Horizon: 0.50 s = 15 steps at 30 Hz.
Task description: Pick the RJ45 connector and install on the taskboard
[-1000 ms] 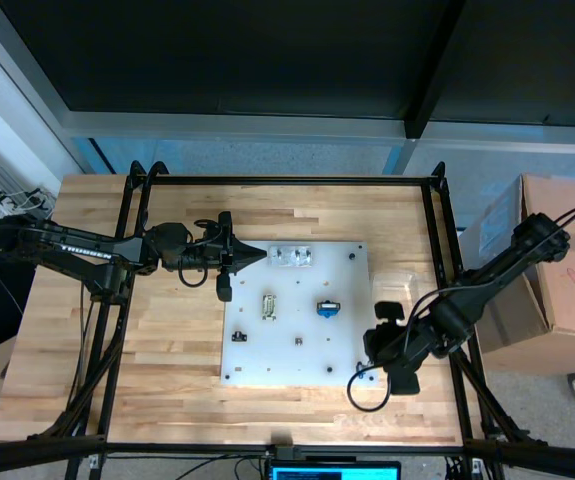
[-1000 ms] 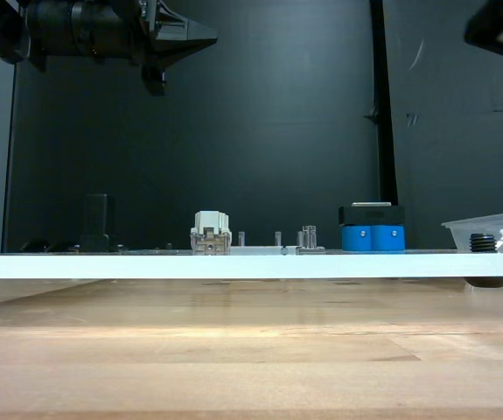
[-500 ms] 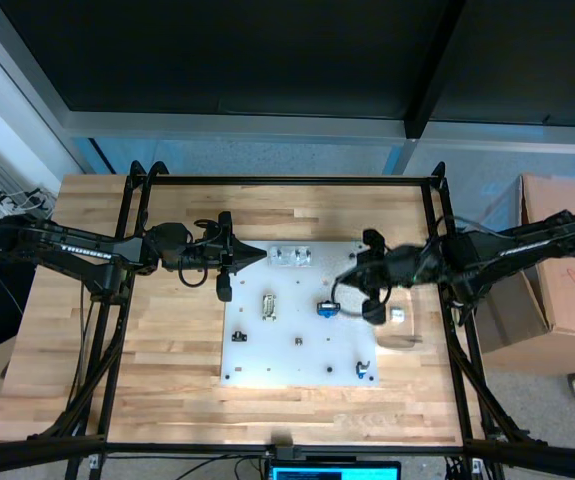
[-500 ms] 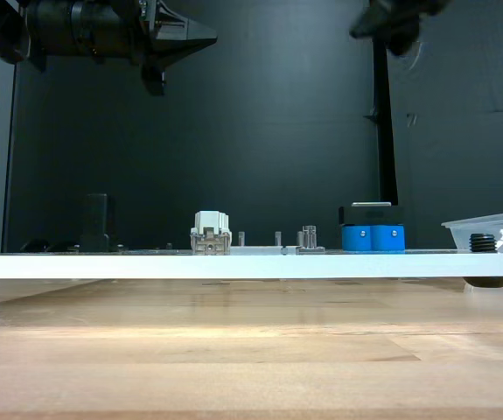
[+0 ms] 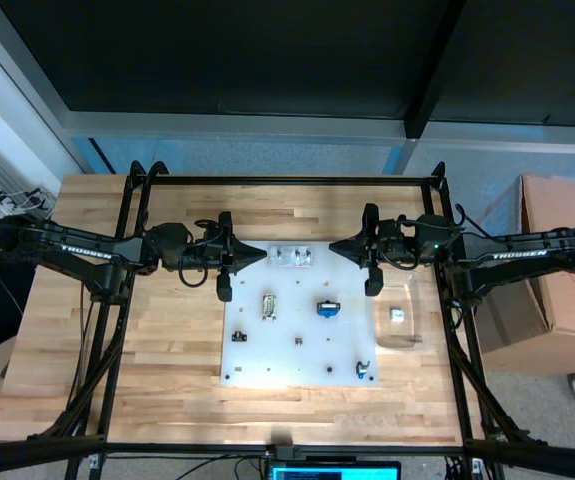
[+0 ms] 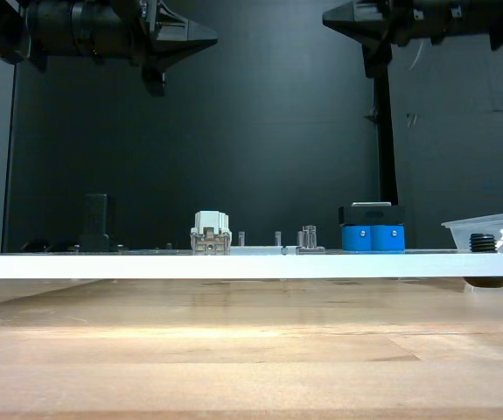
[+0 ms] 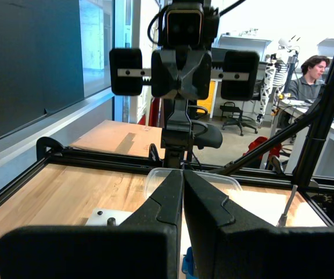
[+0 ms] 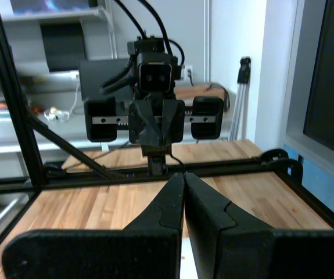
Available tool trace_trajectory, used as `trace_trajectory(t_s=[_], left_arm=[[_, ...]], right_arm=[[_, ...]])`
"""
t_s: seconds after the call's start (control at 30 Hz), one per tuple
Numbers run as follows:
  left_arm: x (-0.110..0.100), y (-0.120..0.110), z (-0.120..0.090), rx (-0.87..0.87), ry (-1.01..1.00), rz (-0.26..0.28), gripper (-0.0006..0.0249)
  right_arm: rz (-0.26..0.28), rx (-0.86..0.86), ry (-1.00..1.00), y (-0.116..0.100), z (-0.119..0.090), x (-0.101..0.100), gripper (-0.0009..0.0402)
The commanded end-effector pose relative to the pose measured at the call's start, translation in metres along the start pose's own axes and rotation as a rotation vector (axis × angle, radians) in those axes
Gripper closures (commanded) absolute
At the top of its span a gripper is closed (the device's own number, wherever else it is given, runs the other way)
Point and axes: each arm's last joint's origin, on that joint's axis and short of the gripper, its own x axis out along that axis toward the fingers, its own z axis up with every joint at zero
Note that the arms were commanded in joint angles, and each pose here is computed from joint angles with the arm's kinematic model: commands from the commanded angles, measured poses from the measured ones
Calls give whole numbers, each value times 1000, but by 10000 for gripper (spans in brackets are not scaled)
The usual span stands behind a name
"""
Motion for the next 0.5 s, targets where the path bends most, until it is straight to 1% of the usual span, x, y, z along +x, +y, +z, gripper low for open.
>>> trace_trajectory(t_s=[0.03, 0.17, 0.3, 0.5], left_arm=[[0, 0, 0, 0, 1, 0, 243], [0, 0, 0, 0, 1, 0, 243], [0, 0, 0, 0, 1, 0, 243], [0, 0, 0, 0, 1, 0, 243]], right_arm=[[16, 4, -13, -1, -8, -5, 394], [17, 13, -1, -2, -13, -6, 393], [42, 24, 2, -2, -14, -6, 393], [38, 31, 2, -2, -14, -6, 393]])
